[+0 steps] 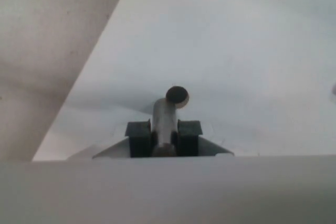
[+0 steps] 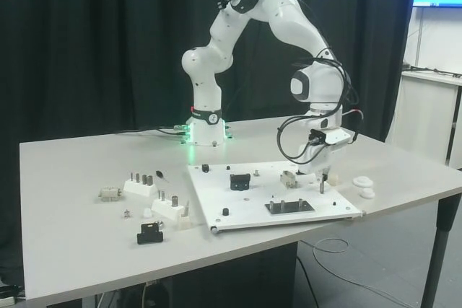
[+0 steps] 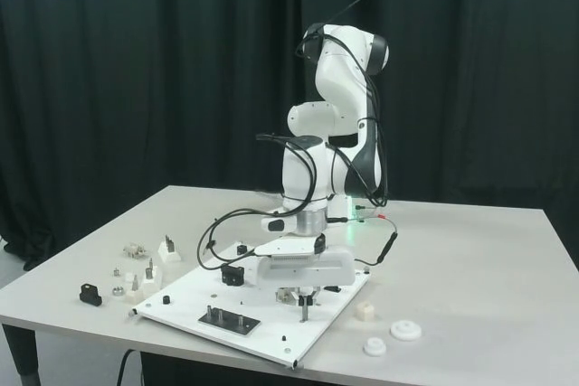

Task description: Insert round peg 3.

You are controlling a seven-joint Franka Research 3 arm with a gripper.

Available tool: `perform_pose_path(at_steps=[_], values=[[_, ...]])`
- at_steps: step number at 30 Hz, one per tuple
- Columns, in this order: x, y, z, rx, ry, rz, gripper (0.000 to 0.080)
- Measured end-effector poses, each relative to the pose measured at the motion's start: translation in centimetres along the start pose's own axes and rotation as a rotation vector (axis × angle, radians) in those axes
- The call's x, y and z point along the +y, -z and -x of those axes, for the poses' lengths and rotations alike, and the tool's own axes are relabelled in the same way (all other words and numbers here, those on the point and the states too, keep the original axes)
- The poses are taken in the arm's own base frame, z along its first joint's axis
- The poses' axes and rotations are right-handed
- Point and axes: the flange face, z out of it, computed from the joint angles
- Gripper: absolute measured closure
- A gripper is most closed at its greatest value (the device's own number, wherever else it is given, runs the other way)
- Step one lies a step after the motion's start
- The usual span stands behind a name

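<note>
gripper [image 1: 164, 139] clamped on round peg [image 1: 165, 121] | tip at hole [image 1: 177, 95], white board [image 1: 236, 66], right side | we keep it upright, press gently

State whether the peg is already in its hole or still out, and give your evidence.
Out. The gripper holds the peg upright above the white board; its tip meets a dark hole, depth unclear.

The white arm [image 2: 245, 41] bends over from its base at the back of the grey table [image 2: 72, 178] and reaches down to the white board [image 2: 245, 203], with a thin peg [image 2: 322, 183] hanging upright from the gripper [image 2: 321, 175] just above the board. A grey plate with pins [image 2: 289, 206] lies on the board near its front edge, and white holders [image 2: 141, 186] and a black clip [image 2: 150, 234] sit on the table beside the board.
</note>
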Motion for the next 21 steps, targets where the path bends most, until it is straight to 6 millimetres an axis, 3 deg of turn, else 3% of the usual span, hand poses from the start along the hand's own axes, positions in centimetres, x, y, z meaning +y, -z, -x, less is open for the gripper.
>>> perform_pose_path(at_steps=[21], values=[[-0.22, -0.05, -0.12, 0.019, 0.017, 0.006, 0.0699]])
